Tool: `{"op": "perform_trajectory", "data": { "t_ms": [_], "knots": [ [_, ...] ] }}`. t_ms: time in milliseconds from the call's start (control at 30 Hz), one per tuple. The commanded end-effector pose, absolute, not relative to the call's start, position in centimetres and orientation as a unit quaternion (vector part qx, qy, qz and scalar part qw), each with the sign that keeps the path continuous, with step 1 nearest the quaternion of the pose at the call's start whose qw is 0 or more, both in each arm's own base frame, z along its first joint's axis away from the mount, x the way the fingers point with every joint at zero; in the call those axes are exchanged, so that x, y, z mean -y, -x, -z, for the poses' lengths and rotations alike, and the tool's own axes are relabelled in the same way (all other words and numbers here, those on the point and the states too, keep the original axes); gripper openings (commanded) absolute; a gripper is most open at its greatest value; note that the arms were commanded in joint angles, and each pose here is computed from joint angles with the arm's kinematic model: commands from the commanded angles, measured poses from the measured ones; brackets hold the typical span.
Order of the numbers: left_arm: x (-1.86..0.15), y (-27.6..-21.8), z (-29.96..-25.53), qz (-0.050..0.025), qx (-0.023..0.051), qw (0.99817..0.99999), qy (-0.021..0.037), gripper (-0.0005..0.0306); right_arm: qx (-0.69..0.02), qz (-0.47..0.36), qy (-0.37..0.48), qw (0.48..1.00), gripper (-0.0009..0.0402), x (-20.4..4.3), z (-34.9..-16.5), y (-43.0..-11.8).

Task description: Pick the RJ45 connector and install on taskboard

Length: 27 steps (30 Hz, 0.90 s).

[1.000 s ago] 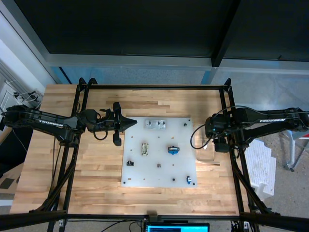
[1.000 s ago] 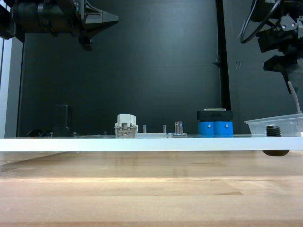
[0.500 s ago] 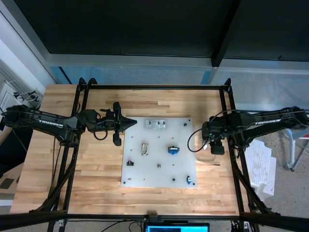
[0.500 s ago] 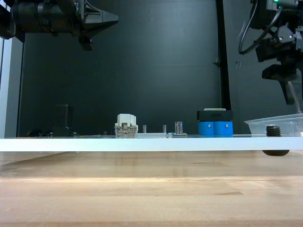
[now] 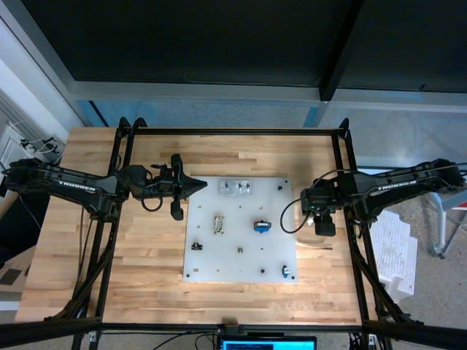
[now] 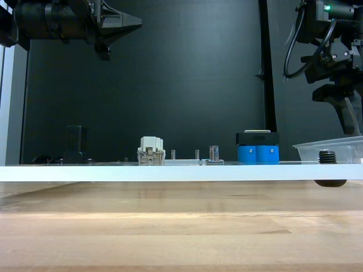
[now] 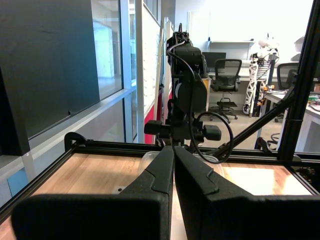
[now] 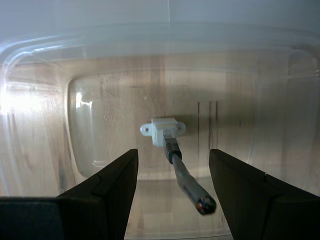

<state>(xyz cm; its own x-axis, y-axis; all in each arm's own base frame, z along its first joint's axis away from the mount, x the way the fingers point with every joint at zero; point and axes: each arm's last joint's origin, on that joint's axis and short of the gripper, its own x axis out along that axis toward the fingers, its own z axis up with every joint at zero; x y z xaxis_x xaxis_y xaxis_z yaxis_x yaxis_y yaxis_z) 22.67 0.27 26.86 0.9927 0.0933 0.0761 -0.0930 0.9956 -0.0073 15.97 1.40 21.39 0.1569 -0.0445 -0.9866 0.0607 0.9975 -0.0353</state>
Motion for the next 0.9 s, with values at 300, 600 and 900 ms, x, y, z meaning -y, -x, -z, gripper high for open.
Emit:
{"op": "perform_trajectory", "data": {
  "t_ms": [300,600,900],
  "knots": [
    [-0.27,-22.67,-26.86,-0.0465,0.0380,0.99819,0.0019,0.0000,-0.657,0.036,-0.005,0.753,0.0196,-1.43,-21.03,-16.25],
    [-0.27,-22.67,-26.85,-0.0465,0.0380,0.99819,0.0019,0.0000,-0.654,0.038,-0.008,0.755,0.0196,-1.45,-21.04,-16.32],
    [-0.28,-22.67,-26.85,-0.0469,0.0380,0.99818,0.0019,0.0000,-0.654,0.042,-0.012,0.756,0.0196,-1.43,-20.96,-16.32]
  ]
}}
